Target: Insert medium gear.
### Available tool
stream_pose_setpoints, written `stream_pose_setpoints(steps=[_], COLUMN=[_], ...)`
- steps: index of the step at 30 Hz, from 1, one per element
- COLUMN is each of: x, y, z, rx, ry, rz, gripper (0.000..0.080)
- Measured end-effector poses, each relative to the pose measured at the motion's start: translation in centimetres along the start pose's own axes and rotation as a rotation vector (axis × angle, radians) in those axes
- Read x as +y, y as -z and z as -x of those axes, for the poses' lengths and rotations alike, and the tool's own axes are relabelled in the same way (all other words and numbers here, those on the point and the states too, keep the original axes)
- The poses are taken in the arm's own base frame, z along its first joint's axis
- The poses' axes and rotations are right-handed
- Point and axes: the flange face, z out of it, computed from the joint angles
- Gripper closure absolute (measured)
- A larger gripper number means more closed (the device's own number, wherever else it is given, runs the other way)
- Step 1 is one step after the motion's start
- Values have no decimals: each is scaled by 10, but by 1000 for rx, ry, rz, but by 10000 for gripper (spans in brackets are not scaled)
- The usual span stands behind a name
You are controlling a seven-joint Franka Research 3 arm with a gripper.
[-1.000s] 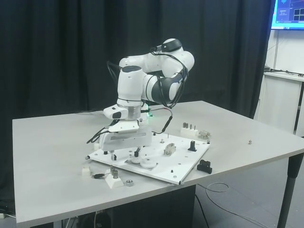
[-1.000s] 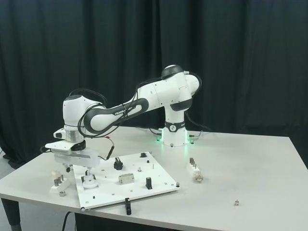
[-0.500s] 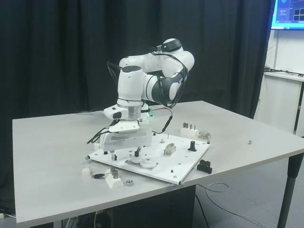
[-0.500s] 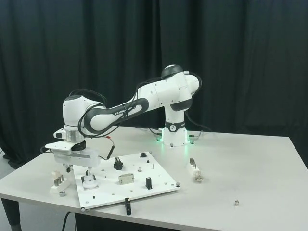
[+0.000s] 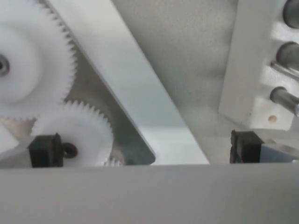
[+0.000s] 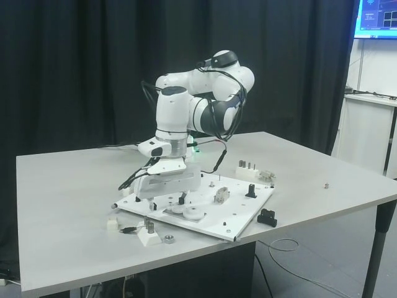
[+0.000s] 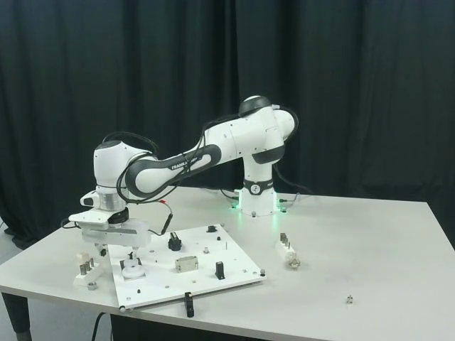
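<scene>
In the wrist view the white medium gear (image 5: 72, 133) lies flat on the white board (image 5: 135, 88), its teeth meshed with the large white gear (image 5: 28, 60). A few teeth of a small gear (image 5: 112, 162) show beside it. My gripper (image 5: 145, 148) hangs low over the board's edge and is open wide, holding nothing. One black fingertip (image 5: 44, 150) overlaps the medium gear and the other (image 5: 245, 145) is off the board, near the peg block. From the room, the gripper (image 6: 166, 200) (image 7: 116, 252) sits just above the gears (image 6: 188, 213) (image 7: 131, 269).
A white block with grey pegs (image 5: 254, 70) (image 6: 149, 234) (image 7: 85, 273) stands on the table beside the board (image 6: 239, 208). A nut (image 6: 167, 238), a small white block (image 6: 111, 223), a black clip (image 6: 268, 216) and another peg holder (image 6: 247, 167) lie around it.
The hand has shifted very slightly sideways over the gears. Its fingers have stayed open and the gears have not moved.
</scene>
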Motion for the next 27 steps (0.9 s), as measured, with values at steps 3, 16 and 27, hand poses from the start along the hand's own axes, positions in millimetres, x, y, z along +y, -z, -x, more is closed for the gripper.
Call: stream_pose_setpoints(steps=[3, 16, 27], x=[0, -7, -20], y=[0, 1, -1], z=[0, 5, 12], rx=[0, -20, -32], ry=[0, -49, -77], rz=[1, 9, 8], gripper=[3, 3, 3])
